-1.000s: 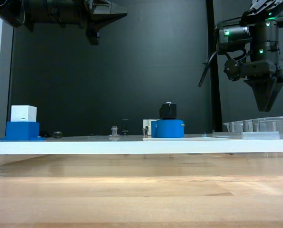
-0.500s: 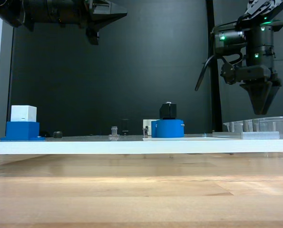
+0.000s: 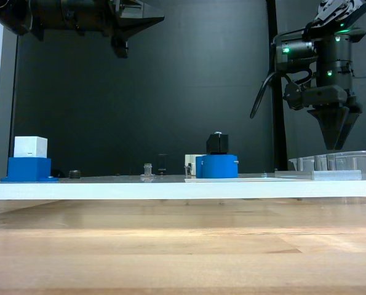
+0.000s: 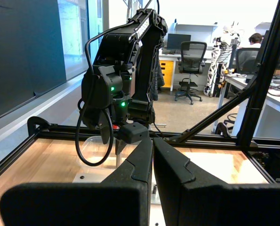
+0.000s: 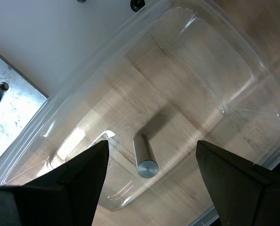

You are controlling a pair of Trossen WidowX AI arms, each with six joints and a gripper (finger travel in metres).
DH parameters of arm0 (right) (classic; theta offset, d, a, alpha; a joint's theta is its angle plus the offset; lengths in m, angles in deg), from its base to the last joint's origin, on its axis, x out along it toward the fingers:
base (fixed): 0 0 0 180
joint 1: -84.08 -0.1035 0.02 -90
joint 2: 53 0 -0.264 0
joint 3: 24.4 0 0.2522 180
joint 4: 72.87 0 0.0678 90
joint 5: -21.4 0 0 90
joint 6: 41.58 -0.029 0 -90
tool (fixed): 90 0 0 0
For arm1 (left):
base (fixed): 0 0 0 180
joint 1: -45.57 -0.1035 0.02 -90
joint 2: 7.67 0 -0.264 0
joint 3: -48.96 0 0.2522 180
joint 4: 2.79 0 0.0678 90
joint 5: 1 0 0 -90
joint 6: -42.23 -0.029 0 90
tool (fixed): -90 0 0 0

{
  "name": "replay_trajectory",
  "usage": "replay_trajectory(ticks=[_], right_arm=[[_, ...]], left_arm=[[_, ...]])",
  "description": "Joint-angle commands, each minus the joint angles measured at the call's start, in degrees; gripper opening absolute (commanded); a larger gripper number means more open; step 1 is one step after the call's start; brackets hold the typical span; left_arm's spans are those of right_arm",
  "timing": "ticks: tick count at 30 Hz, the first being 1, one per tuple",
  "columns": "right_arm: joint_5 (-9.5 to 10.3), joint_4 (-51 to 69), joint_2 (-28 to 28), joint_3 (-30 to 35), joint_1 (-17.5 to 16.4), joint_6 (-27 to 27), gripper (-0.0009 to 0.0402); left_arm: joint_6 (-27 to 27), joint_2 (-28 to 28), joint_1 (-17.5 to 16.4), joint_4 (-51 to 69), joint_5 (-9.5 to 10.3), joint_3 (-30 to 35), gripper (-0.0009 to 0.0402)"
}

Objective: Pick the 16mm cylinder and install on the taskboard

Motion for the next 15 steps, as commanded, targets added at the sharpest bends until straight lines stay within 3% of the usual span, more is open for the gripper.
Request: replay_trajectory(ticks=[1, 15], right_arm=[[0.02, -0.04, 0.0, 0.04, -0.02, -0.04, 0.0259], [0.0, -0.74, -0.35, -0.24, 0.0, -0.07, 0.0259]], left_arm=[[-0.02, -0.02, 0.0, -0.02, 0.0, 0.02, 0.0001], [-0.02, -0.02, -0.02, -0.02, 0.0, 0.02, 0.0001]])
